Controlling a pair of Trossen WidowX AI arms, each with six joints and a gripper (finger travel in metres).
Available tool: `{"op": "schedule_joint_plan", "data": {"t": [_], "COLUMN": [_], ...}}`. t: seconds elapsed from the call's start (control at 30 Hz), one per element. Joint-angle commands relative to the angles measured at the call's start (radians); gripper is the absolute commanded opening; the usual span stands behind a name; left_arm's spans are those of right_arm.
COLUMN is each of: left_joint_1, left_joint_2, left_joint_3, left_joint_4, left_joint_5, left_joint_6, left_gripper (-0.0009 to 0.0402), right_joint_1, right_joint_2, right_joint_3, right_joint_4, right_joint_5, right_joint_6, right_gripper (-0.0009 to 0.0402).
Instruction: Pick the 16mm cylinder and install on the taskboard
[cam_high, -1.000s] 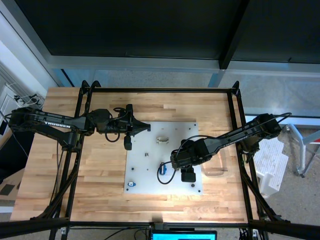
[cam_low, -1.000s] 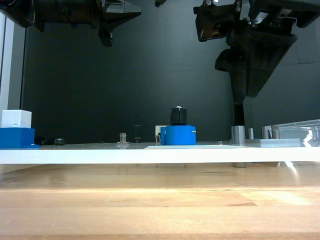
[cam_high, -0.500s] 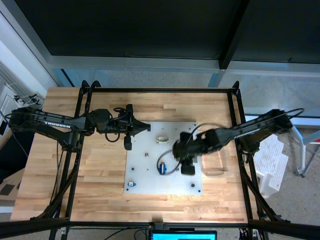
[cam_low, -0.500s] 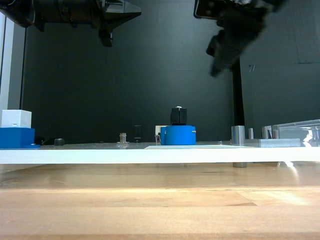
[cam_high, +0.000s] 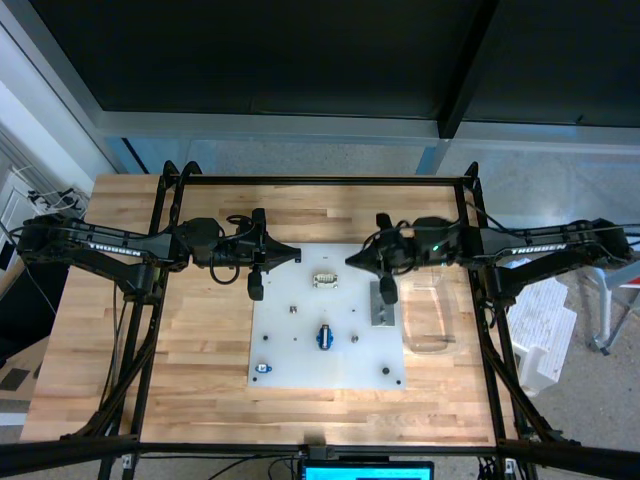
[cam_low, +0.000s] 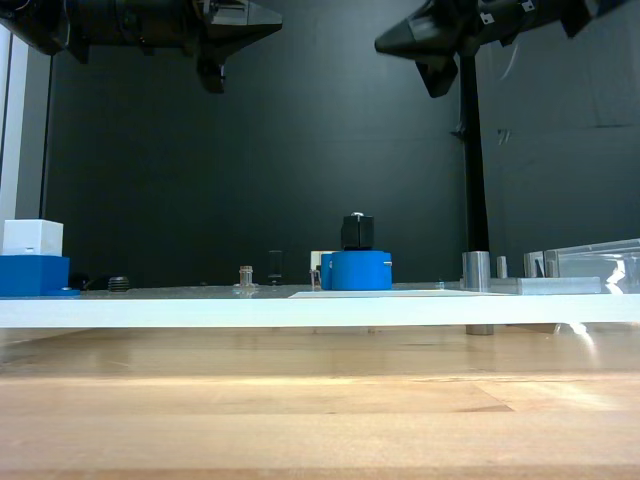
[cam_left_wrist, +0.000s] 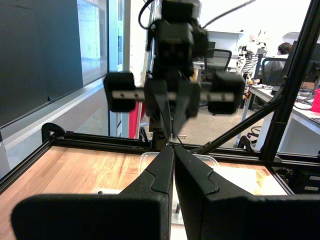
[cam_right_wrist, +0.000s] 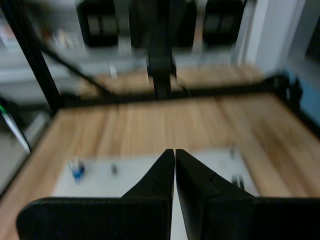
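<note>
2 aloft: left pincer (cam_high: 296, 254), right pincer (cam_high: 350, 260)

Left tool (cam_low: 276, 17), right tool (cam_low: 380, 46) cropped by low view's upper edge; taskboard (cam_right_wrist: 95, 182) blurred in right wrist view

Light wooden plank table (cam_high: 200, 390), boards running left to right. White square taskboard (cam_high: 290, 345) lies flat on it, near middle, a bit right of centre. Clear plastic tray (cam_high: 430, 348) on bare wood, just beside board's right edge. Black tube frame (cam_high: 310, 181) stands along table's edges, one rail crossing far side. From table height, board's white edge sits slightly above wood, dark gap beneath.
</note>
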Motion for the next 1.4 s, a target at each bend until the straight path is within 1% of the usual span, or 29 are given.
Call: {"op": "schedule_joint_plan", "data": {"t": [0.03,0.1,0.17,0.2,0.27,0.4,0.47,0.57,0.63,0.7,0.9,1.4], "left_joint_1": [0.0,0.0,0.0,0.0,0.0,0.0,0.0,0.0,0.0,0.0,0.0,0.0], "left_joint_2": [0.0,0.0,0.0,0.0,0.0,0.0,0.0,0.0,0.0,0.0,0.0,0.0], "left_joint_3": [0.0,0.0,0.0,0.0,0.0,0.0,0.0,0.0,0.0,0.0,0.0,0.0], "left_joint_4": [0.0,0.0,0.0,0.0,0.0,0.0,0.0,0.0,0.0,0.0,-0.001,0.0], "left_joint_5": [0.0,0.0,0.0,0.0,0.0,0.0,0.0,0.0,0.0,0.0,0.0,0.0], "left_joint_6": [0.0,0.0,0.0,0.0,0.0,0.0,0.0,0.0,0.0,0.0,0.0,0.0], "left_gripper": [0.0,0.0,0.0,0.0,0.0,0.0,0.0,0.0,0.0,0.0,0.0,0.0], "right_joint_1": [-0.048,-0.058,-0.06,-0.061,-0.06,-0.06,-0.061,-0.06,-0.059,-0.058,-0.055,-0.043], "right_joint_2": [-0.042,-0.065,-0.087,-0.097,-0.114,-0.139,-0.148,-0.16,-0.168,-0.177,-0.204,-0.206], "right_joint_3": [-0.069,-0.105,-0.134,-0.144,-0.159,-0.172,-0.172,-0.172,-0.173,-0.18,-0.229,-0.232], "right_joint_4": [0.155,0.221,0.257,0.257,0.257,0.258,0.258,0.257,0.257,0.257,0.295,0.293], "right_joint_5": [-0.047,-0.041,0.003,0.012,0.018,0.014,0.001,-0.006,-0.024,-0.028,-0.027,-0.027], "right_joint_6": [0.005,0.003,-0.01,-0.025,-0.037,-0.052,-0.052,-0.048,-0.043,-0.029,0.005,0.005], "right_gripper": [0.0001,0.0,0.0,0.0,0.0,0.0,0.0,0.0,0.0,0.0,0.0,0.0]}}
